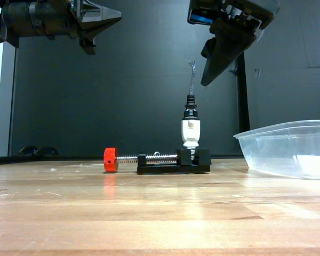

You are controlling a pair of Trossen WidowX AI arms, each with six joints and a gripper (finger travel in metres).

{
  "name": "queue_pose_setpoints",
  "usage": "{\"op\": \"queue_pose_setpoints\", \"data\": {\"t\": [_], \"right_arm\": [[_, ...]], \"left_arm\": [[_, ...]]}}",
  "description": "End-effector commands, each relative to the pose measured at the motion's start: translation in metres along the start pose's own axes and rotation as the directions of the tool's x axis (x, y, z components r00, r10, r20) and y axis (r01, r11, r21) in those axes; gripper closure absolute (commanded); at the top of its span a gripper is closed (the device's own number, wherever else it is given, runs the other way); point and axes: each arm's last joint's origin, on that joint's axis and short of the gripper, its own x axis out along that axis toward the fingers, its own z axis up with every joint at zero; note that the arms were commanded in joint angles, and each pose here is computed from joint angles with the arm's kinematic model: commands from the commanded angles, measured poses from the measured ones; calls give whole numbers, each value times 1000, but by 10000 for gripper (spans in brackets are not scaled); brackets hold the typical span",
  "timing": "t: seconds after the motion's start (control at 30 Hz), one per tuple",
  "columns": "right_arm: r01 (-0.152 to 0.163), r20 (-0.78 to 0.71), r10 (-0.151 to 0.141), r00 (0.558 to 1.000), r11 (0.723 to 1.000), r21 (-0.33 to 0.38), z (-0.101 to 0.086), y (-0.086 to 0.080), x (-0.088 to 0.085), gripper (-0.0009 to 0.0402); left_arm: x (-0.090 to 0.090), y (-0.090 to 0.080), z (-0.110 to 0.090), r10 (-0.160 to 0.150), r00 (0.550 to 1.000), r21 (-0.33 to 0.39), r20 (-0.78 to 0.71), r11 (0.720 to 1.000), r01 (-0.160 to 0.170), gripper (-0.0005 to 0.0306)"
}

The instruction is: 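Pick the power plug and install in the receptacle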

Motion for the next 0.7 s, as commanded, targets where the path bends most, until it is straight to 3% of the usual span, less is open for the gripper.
{"op": "queue_pose_setpoints", "data": {"t": [0.03,0.17,0.33,0.5,0.6,0.7], "right_arm": [[-6,55,6,998,1000,10,-2,-4,-16,211],[-22,164,19,986,1000,16,-10,-9,-37,234],[-27,292,13,956,999,43,-23,-23,-53,282],[-24,445,-8,896,998,65,-33,-36,-63,347],[-55,523,12,852,996,66,-41,-46,-65,395],[-59,603,-5,798,995,86,-48,-54,-66,388]], "left_arm": [[0,0,0,0,1000,0,0,1000,0,300],[0,0,0,0,1000,0,0,1000,0,300],[0,0,0,0,1000,0,0,1000,0,300],[0,0,0,0,1000,0,0,1000,0,300],[0,0,0,0,1000,0,0,1000,0,300],[0,0,0,0,1000,0,0,1000,0,300]]}}
